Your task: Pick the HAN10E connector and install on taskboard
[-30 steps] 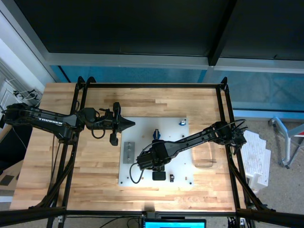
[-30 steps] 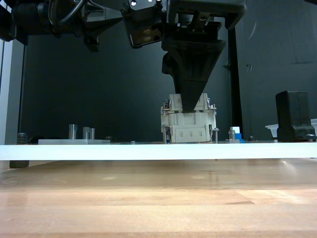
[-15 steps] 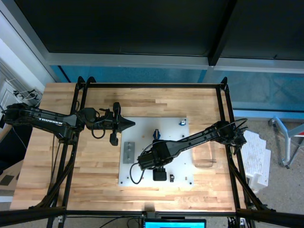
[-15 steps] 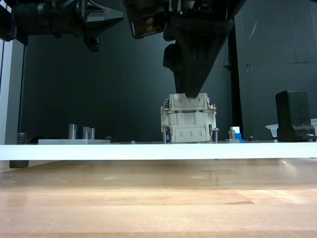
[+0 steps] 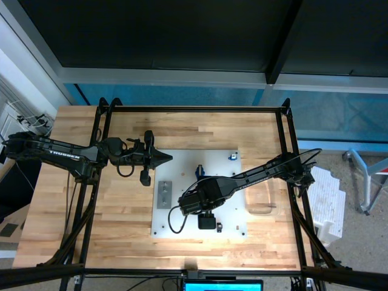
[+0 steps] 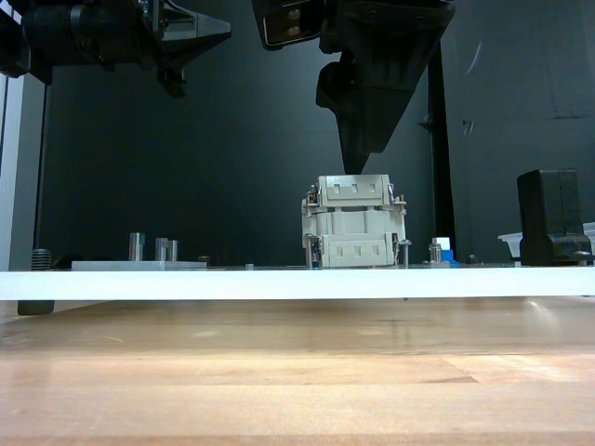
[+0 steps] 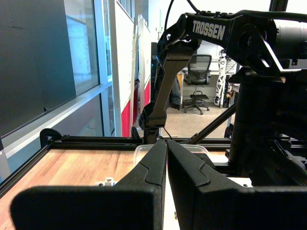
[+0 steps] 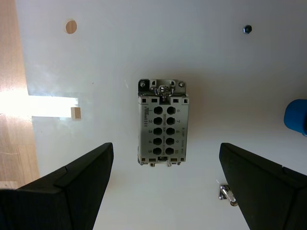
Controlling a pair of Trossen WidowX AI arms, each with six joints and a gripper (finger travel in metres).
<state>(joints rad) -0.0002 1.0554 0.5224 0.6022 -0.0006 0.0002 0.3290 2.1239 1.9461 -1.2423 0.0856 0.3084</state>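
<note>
The small pale grey-beige rectangular HAN10E connector (image 6: 353, 223) stands upright near the middle of the large flat white perforated taskboard (image 6: 232, 283). It shows as a two-tier block with small metal screws at its corners. The right hand (image 6: 361, 153) hangs directly above it, with a thin gap between its tip and the connector's top, and it pinches nothing. In the low view its fingers overlap into one dark wedge, so their spread cannot be read there. The right wrist view shows the black fingers (image 8: 79, 187) set wide apart, with the connector between them and touching neither. Its two rows of round contact holes face the camera. In the high view the connector is hidden beneath the right hand and forearm.

The left hand (image 5: 165, 157) is in the air over the taskboard's far left corner, well apart from the connector. Its fingers (image 7: 153, 167) are pressed together along one seam and hold nothing, and they block most of the left wrist view.

A plain grey metal block with two holes (image 5: 163, 194) lies on the board, left of the right hand. A blue rounded fitting (image 8: 297, 117) is cut off by the frame edge, so what it is cannot be told. A clear plastic tray (image 5: 264, 197) sits on the wooden tabletop (image 5: 115, 206) just beside the board's right edge, partly crossed by the right arm.
</note>
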